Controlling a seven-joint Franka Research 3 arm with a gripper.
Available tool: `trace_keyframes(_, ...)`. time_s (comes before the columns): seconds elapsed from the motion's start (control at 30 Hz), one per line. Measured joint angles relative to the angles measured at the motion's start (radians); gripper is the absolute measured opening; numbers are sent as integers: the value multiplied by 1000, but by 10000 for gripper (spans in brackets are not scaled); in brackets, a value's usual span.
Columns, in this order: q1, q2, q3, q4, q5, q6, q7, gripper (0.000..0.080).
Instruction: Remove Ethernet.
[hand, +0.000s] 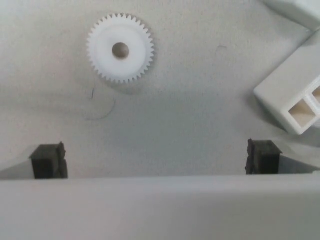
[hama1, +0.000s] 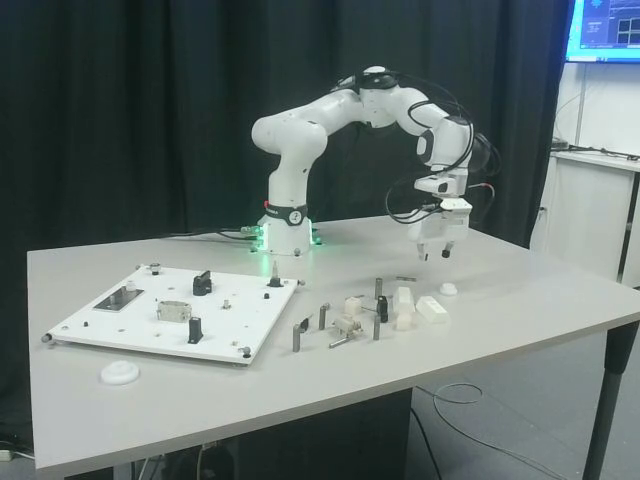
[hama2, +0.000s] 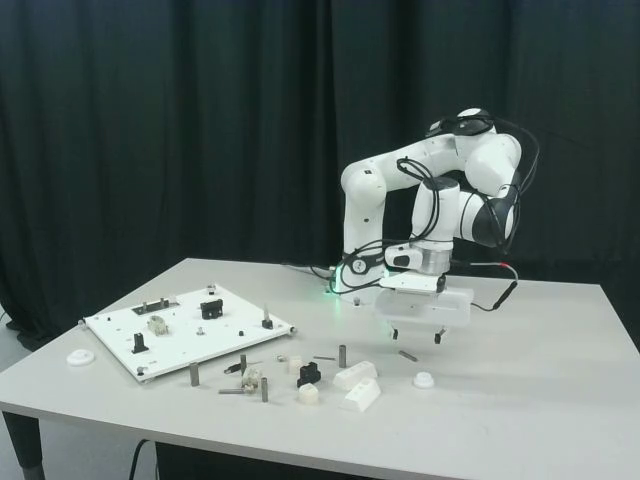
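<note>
My gripper (hama1: 434, 253) hangs open over the right part of the grey table, a little above the surface, with nothing between its fingers. In the wrist view the two black fingertips (hand: 48, 161) stand wide apart, and a small white gear (hand: 120, 48) lies flat on the table beyond them. That gear (hama2: 424, 380) sits just in front of the gripper (hama2: 416, 336) in the second room view. The white assembly board (hama1: 220, 335) lies far to the left and carries a small metal socket (hama1: 174, 311) and black parts. I cannot make out which part is the Ethernet plug.
White blocks (hama1: 432, 309) and a hollow white housing (hand: 295, 95) lie close to the gripper. Loose pegs and small black and white parts (hama2: 262, 382) are scattered between the board and the blocks. A white disc (hama1: 119, 373) rests near the front left corner.
</note>
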Motion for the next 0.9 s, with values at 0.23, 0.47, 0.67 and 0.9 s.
trace_keyframes(0.23,0,0,0,2,-2,0,0,800)
trace_keyframes(0.47,0,0,0,4,-10,0,0,800)
trace_keyframes(0.67,-5,0,-2,7,-46,1,-1,800)
trace_keyframes(0.9,-18,0,-14,5,-117,1,-33,800)
